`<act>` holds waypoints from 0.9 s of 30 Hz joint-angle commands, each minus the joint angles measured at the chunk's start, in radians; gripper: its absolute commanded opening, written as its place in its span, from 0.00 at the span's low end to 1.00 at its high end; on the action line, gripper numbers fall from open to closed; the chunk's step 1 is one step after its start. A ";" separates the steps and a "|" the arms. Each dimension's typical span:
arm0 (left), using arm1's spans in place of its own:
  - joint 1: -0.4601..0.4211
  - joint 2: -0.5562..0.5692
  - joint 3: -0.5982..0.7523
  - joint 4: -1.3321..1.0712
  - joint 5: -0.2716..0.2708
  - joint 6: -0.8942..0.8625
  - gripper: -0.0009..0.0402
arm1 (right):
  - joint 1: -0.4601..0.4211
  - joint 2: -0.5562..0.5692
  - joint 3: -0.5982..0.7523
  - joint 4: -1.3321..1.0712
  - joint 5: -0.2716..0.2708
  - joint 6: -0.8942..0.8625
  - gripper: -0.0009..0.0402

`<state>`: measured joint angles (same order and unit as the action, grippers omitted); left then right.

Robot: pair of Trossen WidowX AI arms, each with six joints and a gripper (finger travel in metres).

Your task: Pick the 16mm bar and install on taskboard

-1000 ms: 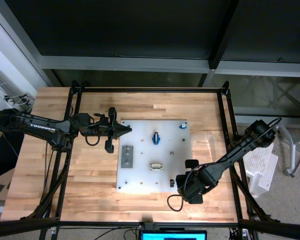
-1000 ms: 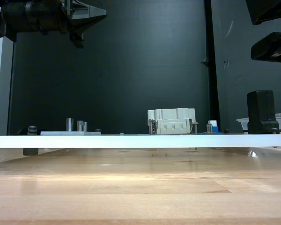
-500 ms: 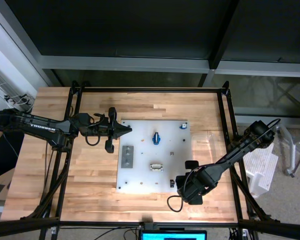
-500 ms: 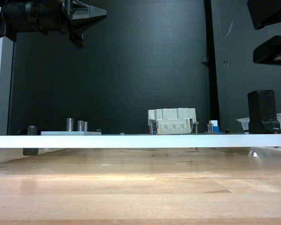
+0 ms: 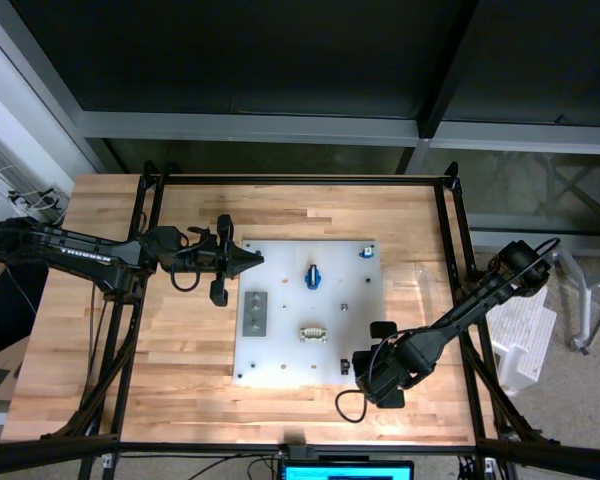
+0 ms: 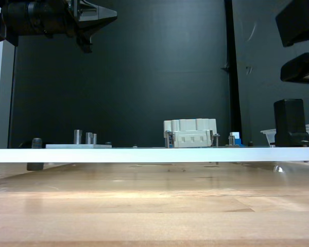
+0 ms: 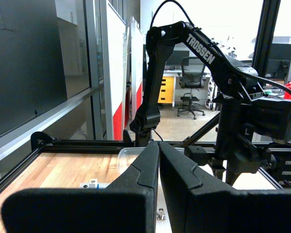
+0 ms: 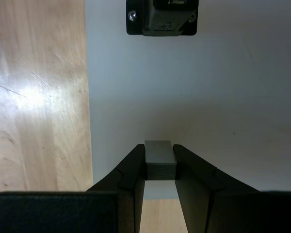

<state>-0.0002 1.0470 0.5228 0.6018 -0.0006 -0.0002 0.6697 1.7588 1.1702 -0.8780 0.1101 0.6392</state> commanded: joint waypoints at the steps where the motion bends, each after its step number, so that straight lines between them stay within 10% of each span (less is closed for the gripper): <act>1: 0.000 0.000 0.000 0.000 0.000 0.000 0.02 | 0.000 0.000 -0.014 0.009 0.002 0.000 0.02; 27: 0.000 0.000 0.000 0.000 0.000 0.000 0.02 | 0.001 -0.047 0.016 -0.008 -0.002 -0.001 0.59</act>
<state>-0.0002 1.0470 0.5228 0.6018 -0.0006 -0.0002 0.6704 1.7203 1.1851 -0.8783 0.1078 0.6380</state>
